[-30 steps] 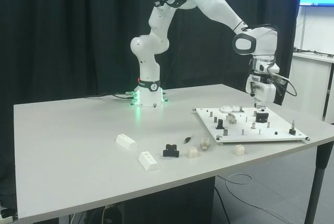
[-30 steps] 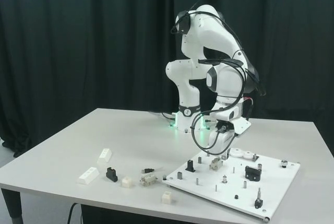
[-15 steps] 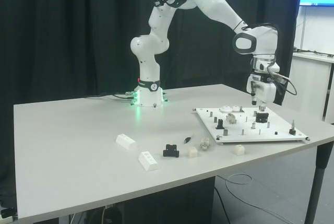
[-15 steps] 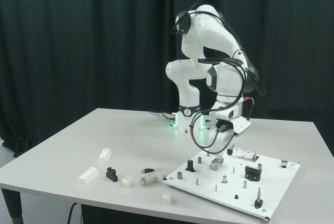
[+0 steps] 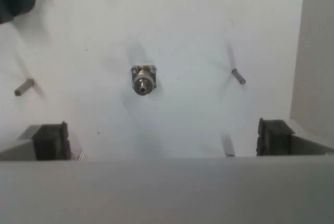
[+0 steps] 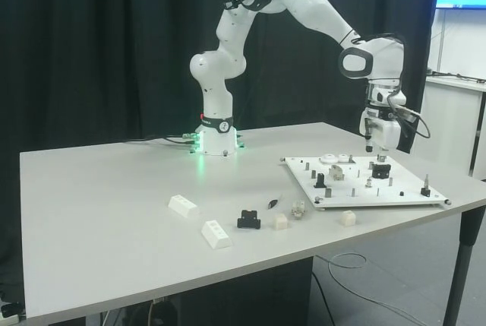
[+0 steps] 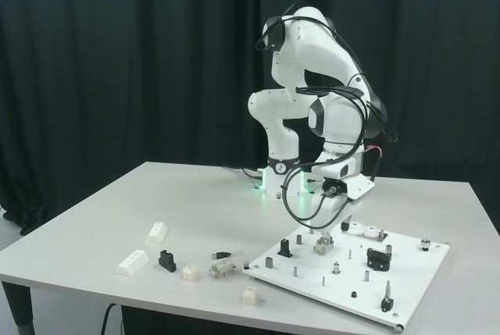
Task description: Remove BNC.
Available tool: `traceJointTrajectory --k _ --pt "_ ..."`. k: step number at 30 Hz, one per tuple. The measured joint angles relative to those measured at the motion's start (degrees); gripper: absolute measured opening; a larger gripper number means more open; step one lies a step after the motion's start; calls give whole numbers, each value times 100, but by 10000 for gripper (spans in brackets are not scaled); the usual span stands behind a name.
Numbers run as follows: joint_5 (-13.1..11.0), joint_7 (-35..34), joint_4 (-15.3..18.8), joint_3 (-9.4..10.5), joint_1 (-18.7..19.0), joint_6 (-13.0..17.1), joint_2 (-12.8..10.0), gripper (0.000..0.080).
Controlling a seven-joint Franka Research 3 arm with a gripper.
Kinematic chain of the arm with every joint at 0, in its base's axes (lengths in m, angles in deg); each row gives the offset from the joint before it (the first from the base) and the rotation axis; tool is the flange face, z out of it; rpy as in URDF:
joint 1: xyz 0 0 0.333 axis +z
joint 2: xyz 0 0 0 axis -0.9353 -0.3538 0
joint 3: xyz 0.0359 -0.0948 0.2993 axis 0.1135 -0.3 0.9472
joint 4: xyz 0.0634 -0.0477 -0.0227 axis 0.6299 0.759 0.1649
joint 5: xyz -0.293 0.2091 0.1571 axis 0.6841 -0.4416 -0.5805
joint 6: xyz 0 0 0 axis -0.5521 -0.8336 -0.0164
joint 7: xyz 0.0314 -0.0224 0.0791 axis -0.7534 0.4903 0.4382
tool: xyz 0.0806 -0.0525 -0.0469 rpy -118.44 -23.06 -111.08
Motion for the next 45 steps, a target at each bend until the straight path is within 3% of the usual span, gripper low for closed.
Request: traceJointTrajectory --k 10,27,45 --pt "25 -23 2 -46 0 68 -95 799" --pt "34 41 1 -124 -7 589 -535 800" --pt "33 51 3 -107 27 689 -666 800"
